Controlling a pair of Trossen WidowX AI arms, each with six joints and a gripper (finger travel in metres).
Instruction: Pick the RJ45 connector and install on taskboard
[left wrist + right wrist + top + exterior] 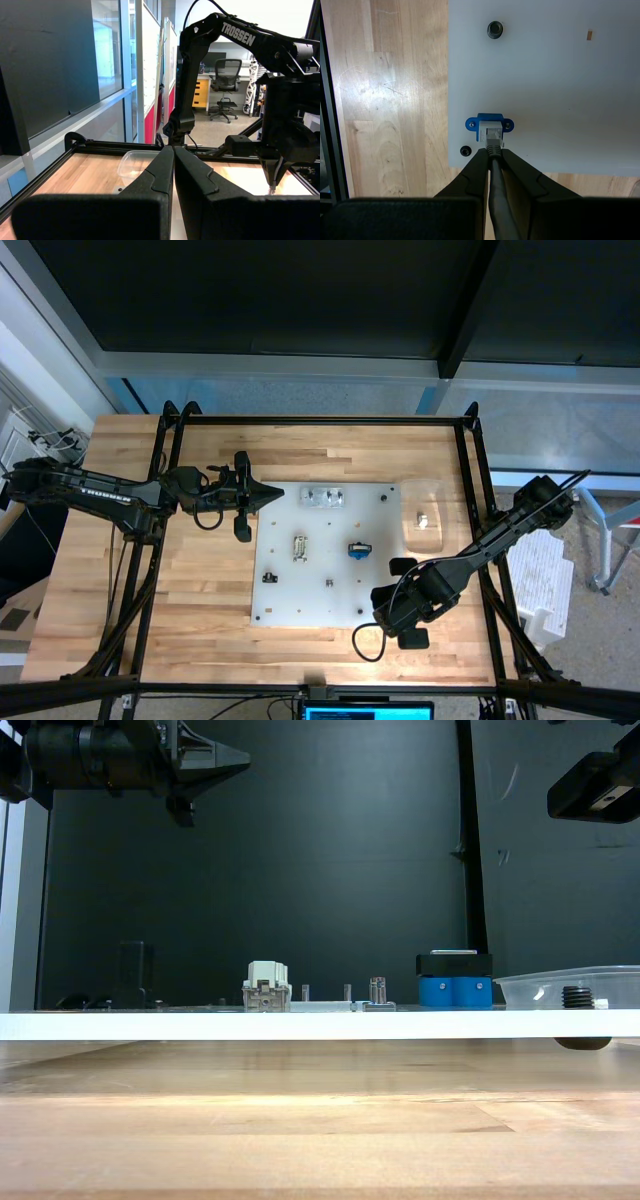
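Right gripper [493,151] pointing down over the taskboard [560,90], clamping a grey cable just behind the RJ45 connector [493,134], plug lining up over a blue fitting [490,120], left gripper [279,496] hovering closed tight above the board's far-left corner, pale wooden tabletop [200,590] catching glare, office chair [223,75] sitting beyond

White "TROSSEN" lettering reads on the right arm [241,34] upper link and on the left arm [100,492] link.

Clear tray [432,498] on wooden tabletop [200,590]
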